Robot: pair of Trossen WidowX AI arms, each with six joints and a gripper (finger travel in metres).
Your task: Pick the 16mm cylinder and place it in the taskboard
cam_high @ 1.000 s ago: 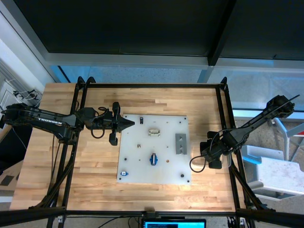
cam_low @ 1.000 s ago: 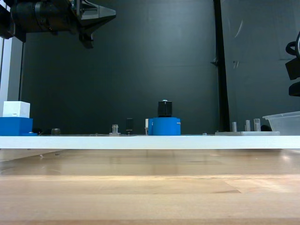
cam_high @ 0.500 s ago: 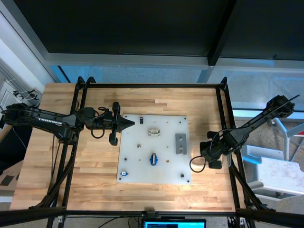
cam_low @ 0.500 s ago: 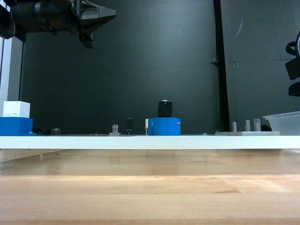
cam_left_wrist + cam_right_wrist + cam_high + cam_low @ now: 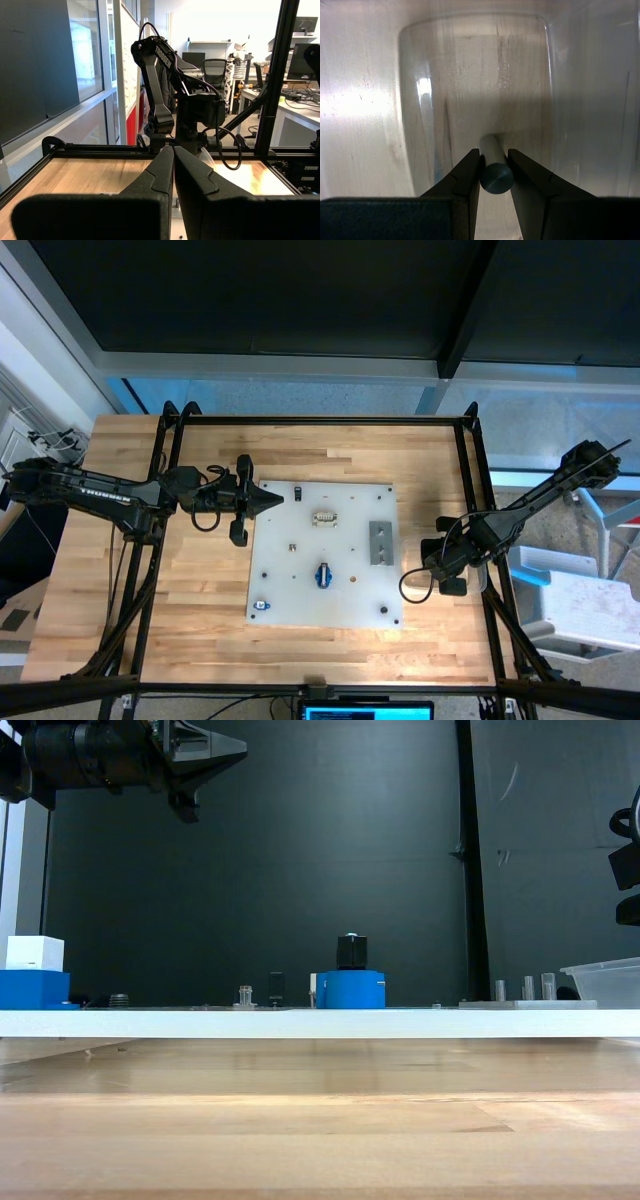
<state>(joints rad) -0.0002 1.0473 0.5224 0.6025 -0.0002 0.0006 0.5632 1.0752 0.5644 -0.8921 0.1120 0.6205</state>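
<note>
A light wooden plank table (image 5: 200, 640) carries 2 things: a flat white square taskboard (image 5: 300, 580) lying at its middle, and a clear plastic tray (image 5: 605, 982) at its right edge.

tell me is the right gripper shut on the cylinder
Shut on it: the right gripper, at the clear tray, pinches the 16mm cylinder between its fingers. Left gripper, shut, hovers over the taskboard's left edge.

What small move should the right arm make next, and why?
Probably a straight lift: the right gripper sits in the clear tray, shut on the peg, and must clear the wall before heading to the board. The left gripper hangs shut above the board's left edge.
</note>
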